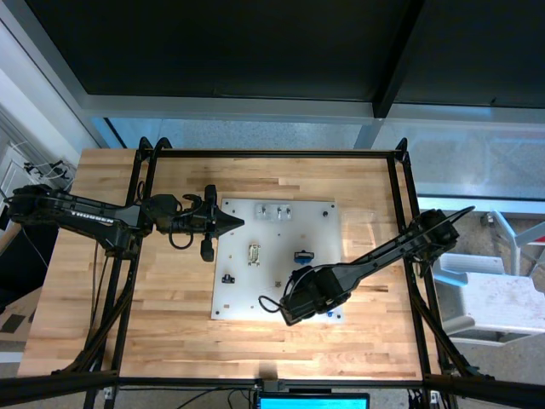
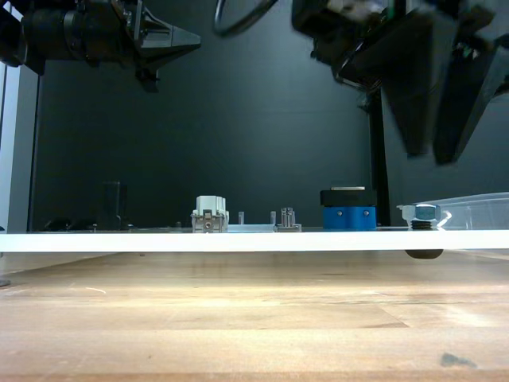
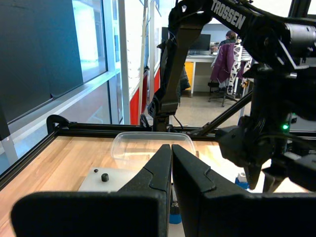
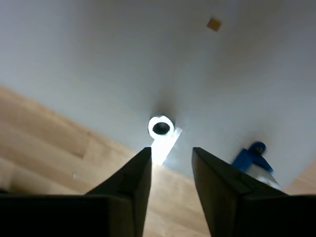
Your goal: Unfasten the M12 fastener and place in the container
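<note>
The M12 fastener (image 2: 427, 212) is a small silver nut sitting on top of its black ribbed stud (image 2: 424, 226) at the board's near right edge. From above it shows as a bright ring (image 4: 161, 127). My right gripper (image 2: 440, 155) hangs open directly above it, not touching, and its two fingers (image 4: 132, 183) straddle the spot just short of the nut. In the high view the right gripper (image 1: 296, 308) covers the nut. The container (image 1: 368, 223), a clear tray, lies right of the board and looks empty (image 3: 153, 144). My left gripper (image 1: 223, 223) is shut and parked over the board's left edge.
The white board (image 1: 255, 285) carries a grey-white connector (image 2: 209, 217), a blue block (image 2: 347, 212), small silver posts (image 2: 287, 218) and a small blue-and-white piece (image 4: 253, 157) close to the nut. A black frame rail (image 1: 407, 230) runs behind the tray.
</note>
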Motion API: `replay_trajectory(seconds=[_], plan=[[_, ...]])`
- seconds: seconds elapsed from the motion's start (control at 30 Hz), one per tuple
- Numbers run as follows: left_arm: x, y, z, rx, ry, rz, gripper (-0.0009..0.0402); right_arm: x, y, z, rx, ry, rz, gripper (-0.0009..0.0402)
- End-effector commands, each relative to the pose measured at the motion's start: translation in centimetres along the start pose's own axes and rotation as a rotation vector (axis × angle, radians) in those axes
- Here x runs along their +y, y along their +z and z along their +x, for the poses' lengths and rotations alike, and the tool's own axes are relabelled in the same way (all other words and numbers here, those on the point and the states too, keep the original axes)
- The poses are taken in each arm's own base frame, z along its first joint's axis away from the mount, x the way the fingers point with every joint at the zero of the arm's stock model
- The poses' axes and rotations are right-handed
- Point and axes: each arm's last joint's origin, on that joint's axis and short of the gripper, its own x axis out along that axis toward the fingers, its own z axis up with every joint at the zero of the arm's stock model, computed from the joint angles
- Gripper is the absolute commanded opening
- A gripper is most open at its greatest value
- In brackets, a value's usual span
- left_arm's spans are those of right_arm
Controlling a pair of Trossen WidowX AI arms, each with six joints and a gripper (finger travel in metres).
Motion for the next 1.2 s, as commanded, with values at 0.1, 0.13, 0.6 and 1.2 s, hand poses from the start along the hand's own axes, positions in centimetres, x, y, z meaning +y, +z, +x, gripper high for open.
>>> replay_trajectory(seconds=[0.1, 0.13, 0.6, 1.2], plan=[[0.0, 0.0, 0.0, 0.000, 0.000, 0.000, 0.0000, 0.7, -0.1, 1.5, 0.004, 0.015, 0.023, 0.0173], [0.0, 0.0, 0.0, 0.000, 0.000, 0.000, 0.0000, 0.7, -0.1, 1.6, 0.003, 0.016, 0.025, 0.0180], [0.0, 0.0, 0.0, 0.000, 0.000, 0.000, 0.0000, 1.0, 0.1, 3.4, 0.016, -0.015, 0.044, 0.0195], [0.0, 0.0, 0.0, 0.000, 0.000, 0.000, 0.0000, 0.8, 0.5, 3.5, -0.003, -0.022, 0.053, 0.0125]])
